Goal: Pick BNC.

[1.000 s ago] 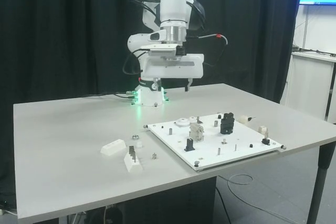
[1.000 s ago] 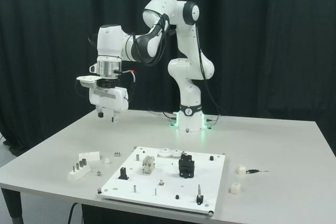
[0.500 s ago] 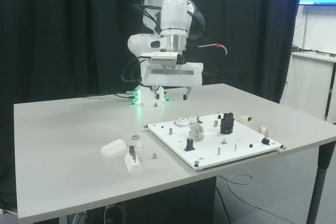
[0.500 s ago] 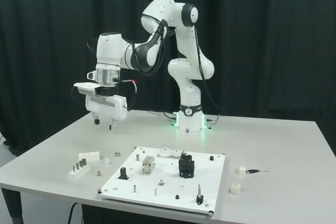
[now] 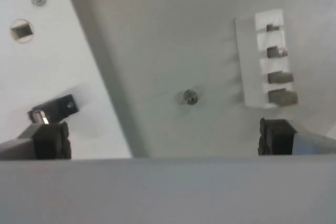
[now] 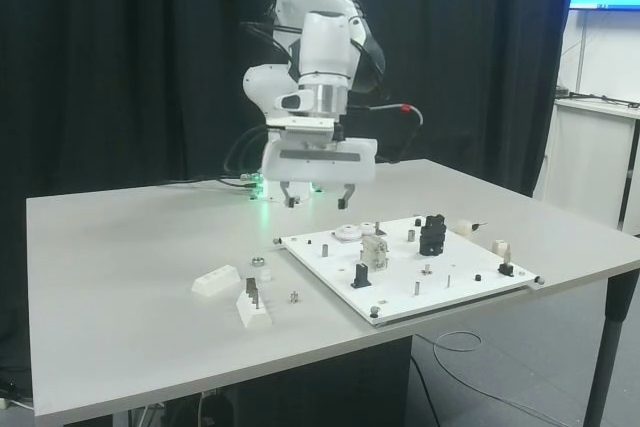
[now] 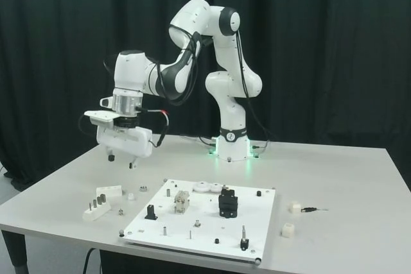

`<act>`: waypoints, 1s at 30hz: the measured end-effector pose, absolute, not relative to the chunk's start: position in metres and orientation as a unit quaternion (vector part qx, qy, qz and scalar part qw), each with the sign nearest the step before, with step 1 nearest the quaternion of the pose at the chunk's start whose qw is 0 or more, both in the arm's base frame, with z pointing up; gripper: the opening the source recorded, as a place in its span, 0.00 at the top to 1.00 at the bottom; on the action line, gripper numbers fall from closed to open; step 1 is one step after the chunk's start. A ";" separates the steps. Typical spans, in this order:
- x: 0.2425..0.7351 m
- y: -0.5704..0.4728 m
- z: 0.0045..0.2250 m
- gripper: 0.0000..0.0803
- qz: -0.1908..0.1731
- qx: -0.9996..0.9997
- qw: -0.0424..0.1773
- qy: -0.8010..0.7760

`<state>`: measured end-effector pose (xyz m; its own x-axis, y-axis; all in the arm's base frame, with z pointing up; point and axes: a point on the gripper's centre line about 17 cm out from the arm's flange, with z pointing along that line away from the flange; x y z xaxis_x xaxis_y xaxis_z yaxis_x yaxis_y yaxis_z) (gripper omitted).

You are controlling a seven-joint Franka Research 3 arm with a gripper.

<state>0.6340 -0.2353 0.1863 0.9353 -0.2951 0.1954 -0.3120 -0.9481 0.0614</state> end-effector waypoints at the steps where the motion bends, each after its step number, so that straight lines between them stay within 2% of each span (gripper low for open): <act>1: 0.634 -0.236 0.184 0.00 0.092 0.984 0.047 -0.146; 14: 0.639 -0.244 0.152 0.00 0.093 0.992 0.043 -0.072; 30: 0.634 -0.259 0.130 0.00 0.071 0.996 0.049 -0.017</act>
<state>0.6338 -0.2593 0.1304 0.9893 -0.0272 0.1432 -0.0411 -0.9946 0.0948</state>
